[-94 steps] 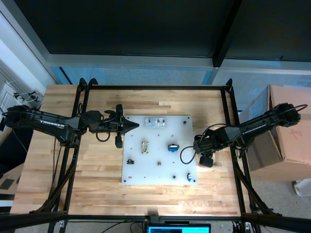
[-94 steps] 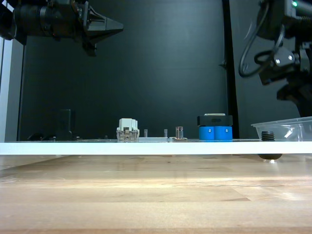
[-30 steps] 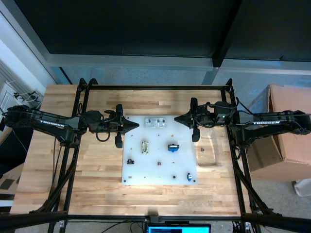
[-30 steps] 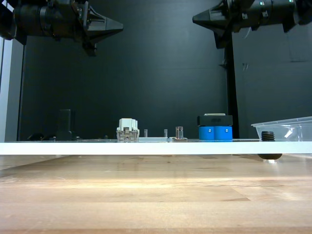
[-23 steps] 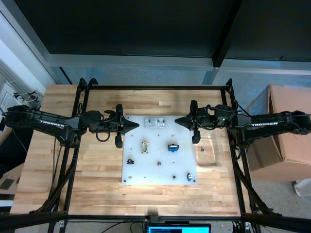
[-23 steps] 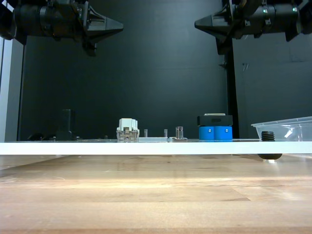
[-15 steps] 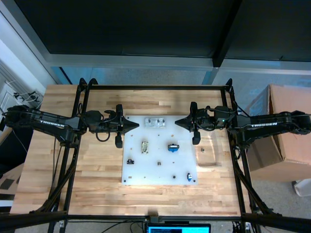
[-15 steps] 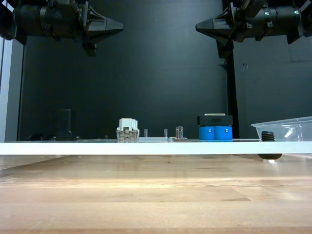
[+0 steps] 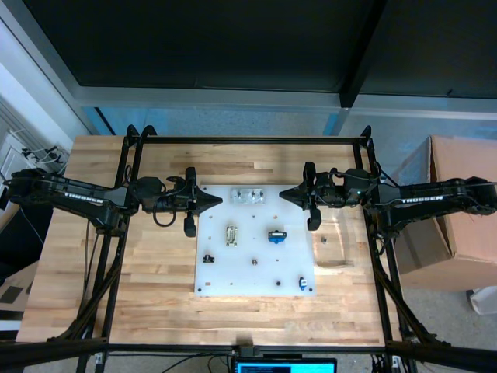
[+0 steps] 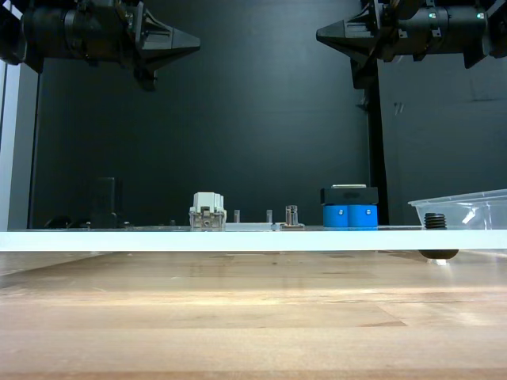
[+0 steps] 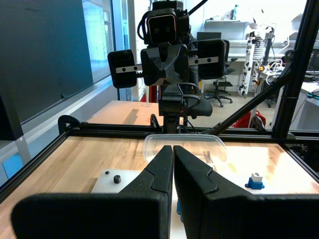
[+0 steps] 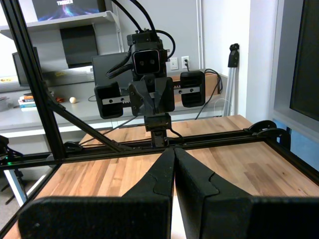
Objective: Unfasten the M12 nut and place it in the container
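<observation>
Both arms hang raised above the far half of the white task board, tips pointing inward at each other across the gap. The left gripper sits over the board's far left edge, and its wrist view shows the fingers pressed together with nothing between them. The right gripper hovers over the far right part of the board. Its fingers also meet, and it holds nothing.

The small silver M12 nut lies free inside the clear container, which stands on the wooden table just beside the board's right edge. Neither gripper is near it.

In the low view the black stud stands bare with its ribs exposed, in front of the container's clear wall. A blue block and a grey connector stand further left on the board.
</observation>
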Controlling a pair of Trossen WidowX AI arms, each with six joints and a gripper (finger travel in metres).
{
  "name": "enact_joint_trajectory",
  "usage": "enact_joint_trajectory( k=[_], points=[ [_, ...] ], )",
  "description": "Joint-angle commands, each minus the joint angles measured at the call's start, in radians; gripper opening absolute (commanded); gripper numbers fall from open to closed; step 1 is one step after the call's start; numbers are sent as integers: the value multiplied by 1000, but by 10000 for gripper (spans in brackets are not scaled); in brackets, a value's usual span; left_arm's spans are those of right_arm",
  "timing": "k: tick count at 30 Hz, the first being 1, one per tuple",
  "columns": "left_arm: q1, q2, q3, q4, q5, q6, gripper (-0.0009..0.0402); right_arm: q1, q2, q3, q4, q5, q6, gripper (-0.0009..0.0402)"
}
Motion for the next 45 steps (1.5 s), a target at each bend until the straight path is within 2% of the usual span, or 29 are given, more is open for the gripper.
enact_joint_trajectory(
  k=[1, 45],
  points=[
    [0, 0, 0, 0, 0, 0, 0, 1, 1, 2, 1, 0, -2, 0],
    [0, 0, 0, 0, 0, 0, 0, 1, 1, 2, -22, 0, -2, 0]
  ],
)
